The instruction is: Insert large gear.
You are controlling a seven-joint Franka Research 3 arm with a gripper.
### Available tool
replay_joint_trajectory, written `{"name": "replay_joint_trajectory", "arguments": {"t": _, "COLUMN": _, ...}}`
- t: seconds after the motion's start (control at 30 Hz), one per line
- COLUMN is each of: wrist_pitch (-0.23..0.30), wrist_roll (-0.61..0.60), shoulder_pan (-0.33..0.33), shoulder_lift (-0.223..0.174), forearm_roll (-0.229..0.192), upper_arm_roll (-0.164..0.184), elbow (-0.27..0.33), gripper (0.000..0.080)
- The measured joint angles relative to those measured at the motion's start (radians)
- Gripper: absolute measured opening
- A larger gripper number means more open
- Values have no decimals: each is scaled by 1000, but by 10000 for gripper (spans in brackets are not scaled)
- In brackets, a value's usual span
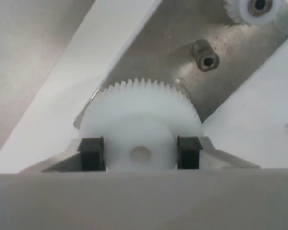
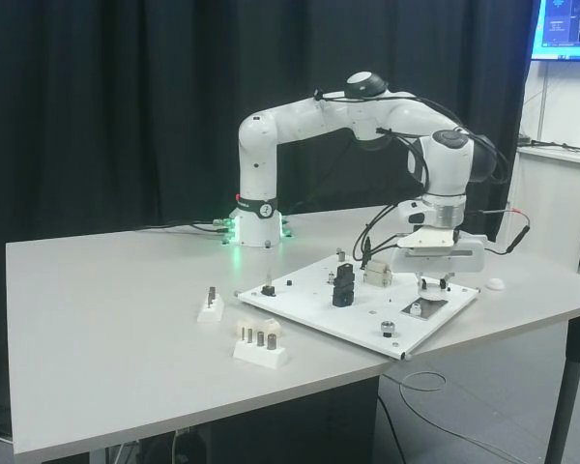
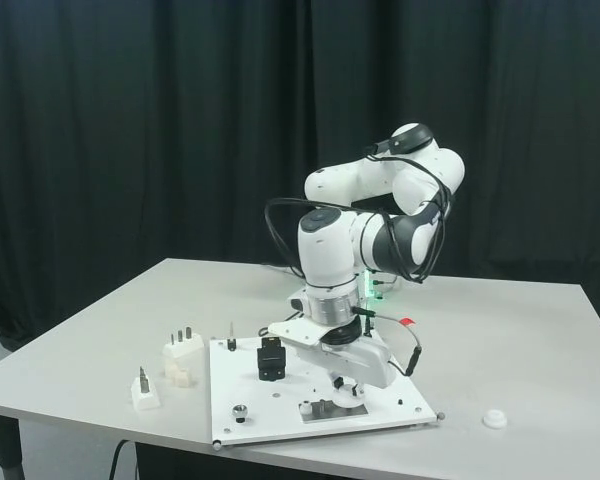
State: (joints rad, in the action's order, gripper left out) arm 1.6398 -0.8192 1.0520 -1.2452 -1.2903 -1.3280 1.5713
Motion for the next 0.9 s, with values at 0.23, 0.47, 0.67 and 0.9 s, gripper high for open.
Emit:
{"name": "replay_joint_trajectory", "arguments": {"t": 0.23, "wrist_pitch": 2, "wrist_roll": 0, "shoulder_pan": -1, "shoulder_lift": -1, "forearm_roll": -1, "upper_arm_roll": 0, "elbow": -3, "gripper": 348}}
{"name": "replay_joint_trajectory", "arguments": {"t": 0.47, "wrist_pitch": 8, "wrist_roll": 1, "shoulder_pan": -1, "shoulder_lift": -1, "forearm_roll": 3, "upper_arm_roll": -1, "elbow": -9, "gripper": 629}}
{"name": "replay_joint_trajectory", "arguments": {"t": 0.67, "wrist_pitch": 8, "wrist_roll": -1, "shoulder_pan": -1, "shoulder_lift": -1, "forearm_roll": 3, "upper_arm_roll": -6, "elbow": -22, "gripper": 766}}
{"name": "replay_joint_trajectory", "arguments": {"t": 0.9, "wrist_pitch": 8, "wrist_roll": -61, "shoulder_pan": 5, "shoulder_lift": -1, "forearm_roll": 3, "upper_arm_roll": -18, "elbow": -49, "gripper": 794}}
